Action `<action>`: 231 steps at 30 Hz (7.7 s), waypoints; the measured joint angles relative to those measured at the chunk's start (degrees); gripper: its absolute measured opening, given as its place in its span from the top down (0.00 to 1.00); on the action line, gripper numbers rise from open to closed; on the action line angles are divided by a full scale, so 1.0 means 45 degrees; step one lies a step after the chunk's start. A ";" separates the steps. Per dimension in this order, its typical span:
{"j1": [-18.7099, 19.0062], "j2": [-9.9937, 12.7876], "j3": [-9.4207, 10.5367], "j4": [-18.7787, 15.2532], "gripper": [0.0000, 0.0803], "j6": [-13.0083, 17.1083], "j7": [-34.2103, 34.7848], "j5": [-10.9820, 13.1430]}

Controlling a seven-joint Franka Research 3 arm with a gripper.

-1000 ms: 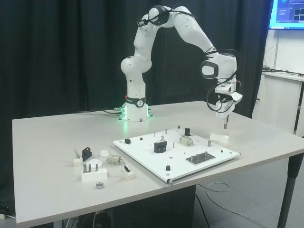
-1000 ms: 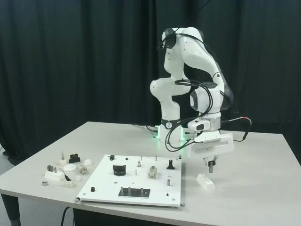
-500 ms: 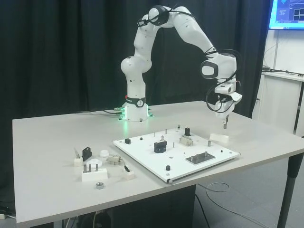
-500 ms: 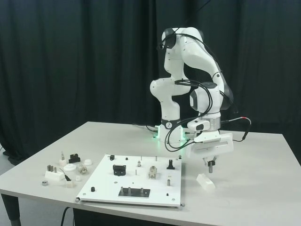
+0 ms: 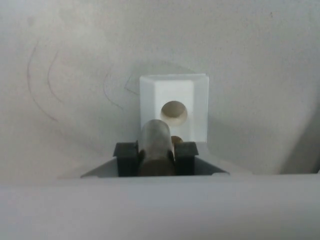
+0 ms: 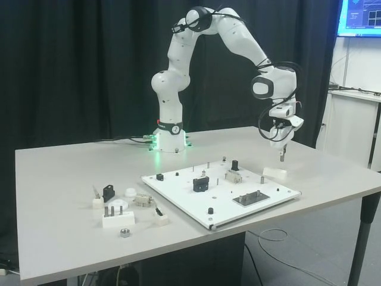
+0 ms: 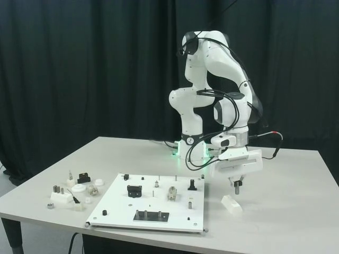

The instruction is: Insert round peg 4.

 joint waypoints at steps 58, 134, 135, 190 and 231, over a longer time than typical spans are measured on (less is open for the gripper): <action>-0.3657 -0.0856 -0.2451 0.0664 0.82 -0.0224 -0.1780 -0.1730; -0.6297 0.3084 -0.2449 0.3273 0.82 -0.1416 -0.5832 0.2042; -0.6300 0.3090 -0.2450 0.3291 0.82 -0.1453 -0.5887 0.2054; -0.6350 0.3335 -0.2418 0.3531 0.82 -0.1338 -0.6697 0.2346; -0.6295 0.2965 -0.2479 0.3912 0.01 -0.2099 -0.7144 0.2397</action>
